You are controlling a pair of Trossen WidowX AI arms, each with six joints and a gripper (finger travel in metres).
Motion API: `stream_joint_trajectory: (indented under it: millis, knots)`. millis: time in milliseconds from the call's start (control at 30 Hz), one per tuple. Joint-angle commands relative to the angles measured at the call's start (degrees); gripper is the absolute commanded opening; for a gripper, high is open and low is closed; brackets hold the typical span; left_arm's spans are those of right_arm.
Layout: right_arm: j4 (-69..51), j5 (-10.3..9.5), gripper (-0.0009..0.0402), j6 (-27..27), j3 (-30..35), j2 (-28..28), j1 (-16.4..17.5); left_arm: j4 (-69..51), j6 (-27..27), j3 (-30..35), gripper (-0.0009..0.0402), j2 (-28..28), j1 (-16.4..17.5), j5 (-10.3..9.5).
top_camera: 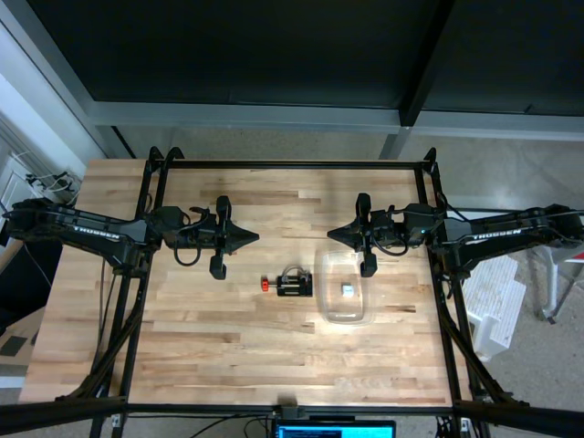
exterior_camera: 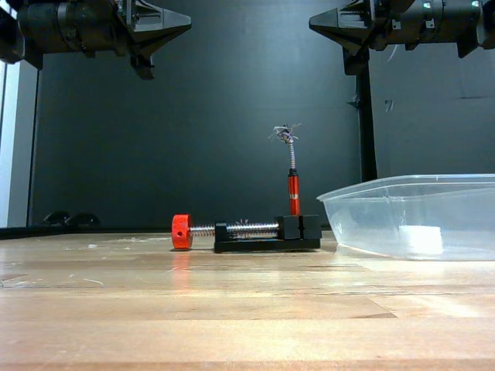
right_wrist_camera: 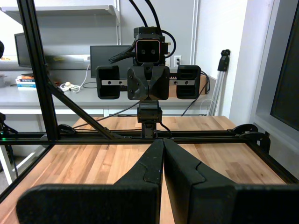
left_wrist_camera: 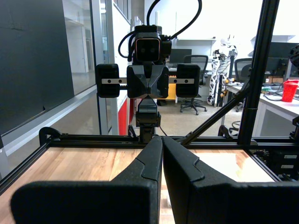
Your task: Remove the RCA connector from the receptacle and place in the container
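Receptacle (top_camera: 294, 284) mid-table in high view, clear container (top_camera: 346, 318) just to its right w/ small white cube (top_camera: 348, 290) inside. Left gripper (top_camera: 254, 237) and right gripper (top_camera: 330, 234) tips facing, well apart. Low view: RCA connector (exterior_camera: 294, 193) stands upright in receptacle, grippers high above. Wrist views: both grippers' fingers pressed together, holding nothing.

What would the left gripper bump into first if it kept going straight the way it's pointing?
Likely the right gripper, facing it head-on, both raised over the table. Nothing shows between it and the left gripper.
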Motion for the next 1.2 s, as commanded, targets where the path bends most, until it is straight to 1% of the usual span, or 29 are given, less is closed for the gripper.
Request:
stream_joint_trajectory:
  millis: [33, 433, 500, 600, 667, 767, 1000, 1200]
  knots:
    - [0.0, 0.02, 0.0000, 0.0, 0.0, 0.0, 0.0, 0.0, 0.0, 0.0, 0.0000, 0.0, 0.0, 0.00]
    - [0.0, 0.20, 0.0000, 0.1, 0.1, 0.0, 0.0, 0.0, 0.0, 0.0, 0.0000, 0.0, 0.0, 0.00]
    - [-1.5, 0.50, 0.0000, 1.7, 0.9, 0.0, 0.1, 0.0, 0.0, 0.0, 0.0000, 0.0, 0.0, 0.00]
    - [-9.2, 0.44, 0.0000, 1.6, 3.9, 0.2, 0.2, 0.0, 0.0, 0.0, 0.0000, 0.0, 0.0, 0.00]
    - [-16.5, -0.07, 0.0000, 1.6, 7.1, 0.9, 0.2, 0.0, 0.0, 0.0, 0.0000, 0.0, 0.0, 0.00]
    - [-27.9, -0.07, 0.0000, 1.6, 12.4, 3.0, 0.6, 0.0, 0.0, 0.0, 0.0000, 0.0, 0.0, 0.00]
    - [-49.1, 0.02, 0.0000, 1.5, 23.9, 10.9, 1.5, 0.0, 0.0, 0.0, 0.0000, 0.0, 0.0, 0.00]
    - [-58.6, 0.07, 0.0000, 1.0, 30.1, 17.8, 3.1, 0.0, 0.0, 0.0, 0.0000, 0.0, 0.0, 0.00]
